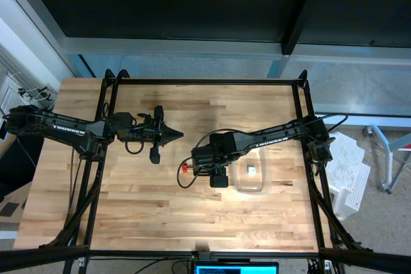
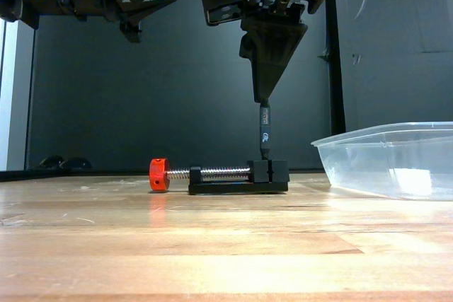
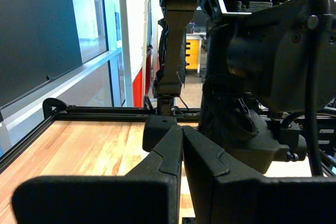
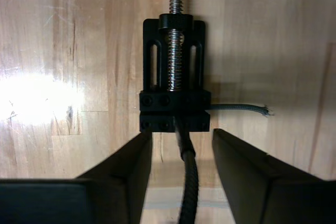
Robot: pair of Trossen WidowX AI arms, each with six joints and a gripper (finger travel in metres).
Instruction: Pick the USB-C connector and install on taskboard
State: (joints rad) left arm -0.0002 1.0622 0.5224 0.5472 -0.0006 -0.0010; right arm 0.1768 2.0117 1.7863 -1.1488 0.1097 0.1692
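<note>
1. Taskboard (image 2: pixel 239 178): a small black rectangular block fixture with a silver threaded screw and a red-orange knob (image 2: pixel 158 174). It lies flat about mid-table (image 2: pixel 212 245), knob end toward the left edge.
2. USB-C connector (image 2: pixel 264 132): a thin dark plug piece. It stands upright in the slot at the block end of the taskboard, opposite the knob. The right wrist view shows its dark stem passing between the right arm's fingers. I judge it seated or nearly so; its depth in the slot cannot be read.
3. Right end effector (image 4: pixel 181 136) hangs nose-down directly over the connector. Its fingers (image 4: pixel 131 166) are spread to either side with a gap to the plug, so it is not pinching it. The vertical pose suits a straight-down insertion that does not lever the plug sideways.
4. Left end effector (image 3: pixel 182 145) is raised over the left half of the table with its fingers pressed together, holding nothing. It is well apart from the working arm.
5. Clear plastic tray (image 2: pixel 354 164) sits just beside the taskboard toward the right edge, with a small white cube-like piece (image 1: pixel 252 170) inside.
6. Judgement: the install looks almost done. The risk on retreat is that a finger brushes the plug and tips it.
</note>
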